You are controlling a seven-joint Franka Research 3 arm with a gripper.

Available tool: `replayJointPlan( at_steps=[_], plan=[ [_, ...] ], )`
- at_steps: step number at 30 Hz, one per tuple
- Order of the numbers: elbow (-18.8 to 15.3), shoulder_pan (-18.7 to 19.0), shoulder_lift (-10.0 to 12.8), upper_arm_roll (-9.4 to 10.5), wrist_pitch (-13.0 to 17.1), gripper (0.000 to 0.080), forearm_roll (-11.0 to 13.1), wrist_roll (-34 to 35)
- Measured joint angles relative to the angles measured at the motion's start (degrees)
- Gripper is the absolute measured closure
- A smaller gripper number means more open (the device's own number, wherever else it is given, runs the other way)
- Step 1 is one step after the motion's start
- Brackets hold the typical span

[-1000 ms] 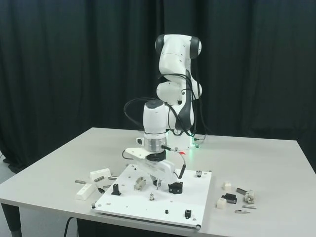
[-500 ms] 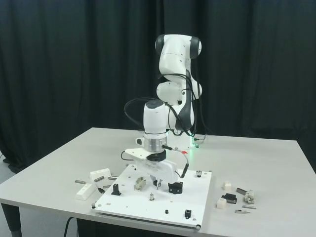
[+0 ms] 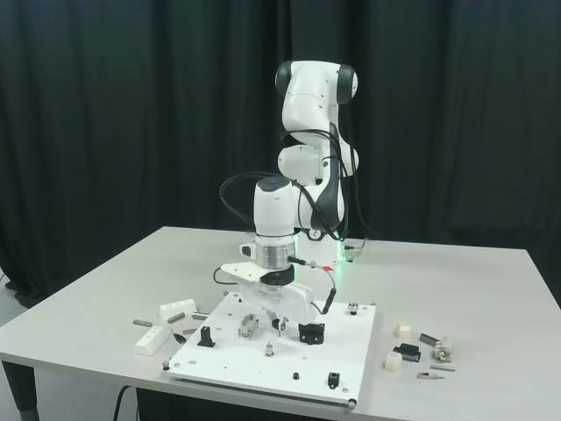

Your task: Remove square peg 1.

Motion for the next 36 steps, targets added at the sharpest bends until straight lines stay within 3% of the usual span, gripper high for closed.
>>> replayJointPlan(
  at_steps=[36],
  plan=[
    [0.03, -0.11, -2.6, -0.3, -2.78, 0.0771, 0.0, 0.63]
  ],
)
